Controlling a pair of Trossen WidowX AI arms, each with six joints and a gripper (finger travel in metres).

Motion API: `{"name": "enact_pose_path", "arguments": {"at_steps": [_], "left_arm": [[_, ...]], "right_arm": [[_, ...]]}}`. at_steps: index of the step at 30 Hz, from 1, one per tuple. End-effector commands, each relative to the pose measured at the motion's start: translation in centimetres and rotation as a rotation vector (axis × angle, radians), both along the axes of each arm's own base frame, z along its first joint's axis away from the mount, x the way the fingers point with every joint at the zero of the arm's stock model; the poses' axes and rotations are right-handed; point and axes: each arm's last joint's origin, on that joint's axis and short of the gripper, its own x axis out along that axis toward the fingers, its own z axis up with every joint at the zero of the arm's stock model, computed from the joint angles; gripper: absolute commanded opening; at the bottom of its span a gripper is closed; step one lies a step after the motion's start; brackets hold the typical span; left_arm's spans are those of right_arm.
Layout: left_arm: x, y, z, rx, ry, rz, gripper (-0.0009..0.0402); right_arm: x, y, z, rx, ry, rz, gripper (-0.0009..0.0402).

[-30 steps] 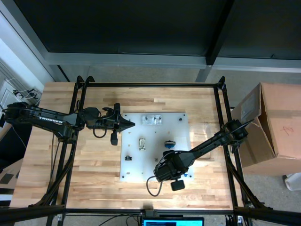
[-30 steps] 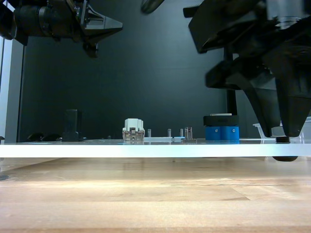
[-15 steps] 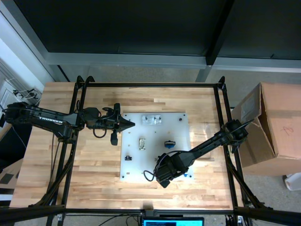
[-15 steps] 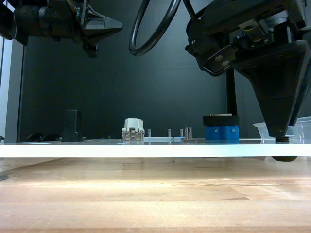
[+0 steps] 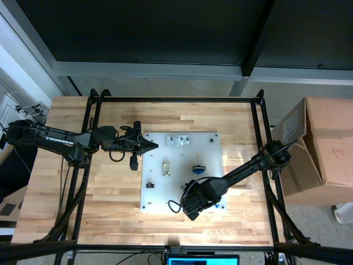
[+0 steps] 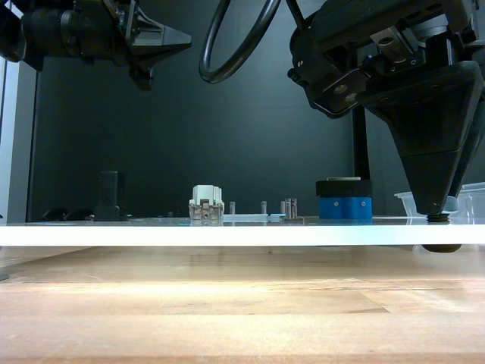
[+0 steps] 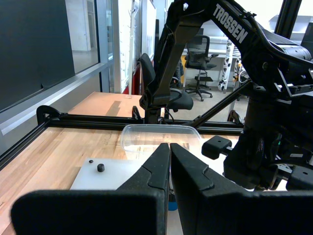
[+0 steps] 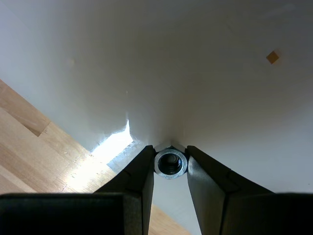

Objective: Pick the M12 nut and place it on its threads and fasten

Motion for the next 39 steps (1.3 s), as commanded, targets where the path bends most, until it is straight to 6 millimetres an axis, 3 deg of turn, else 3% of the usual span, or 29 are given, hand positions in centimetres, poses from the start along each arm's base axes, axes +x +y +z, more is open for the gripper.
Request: {"name": "enact_pose_path", "arguments": {"at_steps": [1,15,24,29,36,39], "left_arm": [[0.0,0.0,0.0,0.0,0.0,0.0,0.0],[0.0,0.0,0.0,0.0,0.0,0.0,0.0],[0.0,0.0,0.0,0.0,0.0,0.0,0.0],[0.0,0.0,0.0,0.0,0.0,0.0,0.0],[0.0,0.0,0.0,0.0,0.0,0.0,0.0],[0.0,0.0,0.0,0.0,0.0,0.0,0.0]], "right_arm": [[0.0,0.0,0.1,0.001,0.002,0.004,0.0053],[-0.2,0.0,0.6,0.009,-0.009,0.005,0.0197],[-0.5,-0.1,1.7,0.016,-0.033,0.059,0.0237],[-1.1,-0.3,3.1,0.01,-0.052,0.213,0.0235],[-2.6,-0.7,4.9,-0.056,-0.059,0.631,0.0235],[-2.9,-0.8,5.3,-0.11,-0.062,0.732,0.0227]]}}
